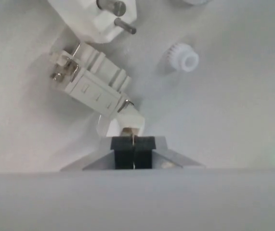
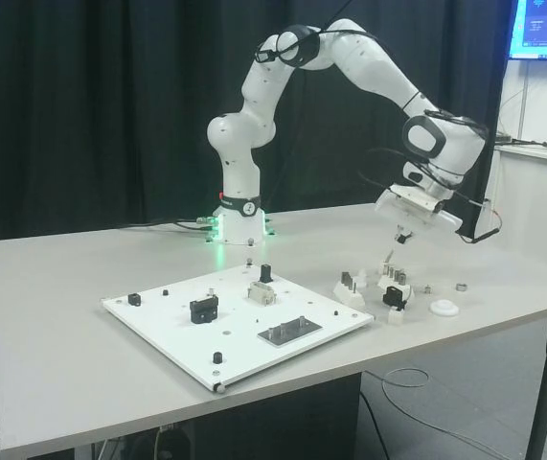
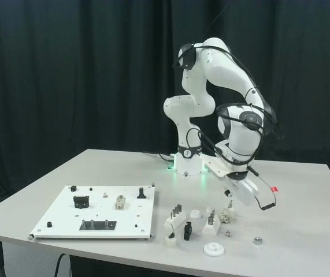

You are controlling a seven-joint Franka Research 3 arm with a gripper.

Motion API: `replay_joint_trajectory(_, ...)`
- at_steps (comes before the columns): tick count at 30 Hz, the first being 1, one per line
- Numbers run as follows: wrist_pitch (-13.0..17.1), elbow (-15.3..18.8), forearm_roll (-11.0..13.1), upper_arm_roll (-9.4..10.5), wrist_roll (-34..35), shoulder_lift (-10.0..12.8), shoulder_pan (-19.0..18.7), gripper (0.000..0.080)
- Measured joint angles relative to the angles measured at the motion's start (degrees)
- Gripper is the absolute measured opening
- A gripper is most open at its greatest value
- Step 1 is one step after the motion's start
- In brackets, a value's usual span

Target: Pick Ethernet.

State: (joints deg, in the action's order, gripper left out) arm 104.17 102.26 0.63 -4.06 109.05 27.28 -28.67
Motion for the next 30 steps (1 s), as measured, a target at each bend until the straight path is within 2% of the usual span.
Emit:
replay_joint_trajectory(8, -2.6, -2.4, 0.0, 0.0, -0.2, 0.0, 0.5, 0.0001)
replay_joint_trajectory(30, -3.2, -3.2, 0.0, 0.0, -0.2, 0.0, 0.6, 0.0001)
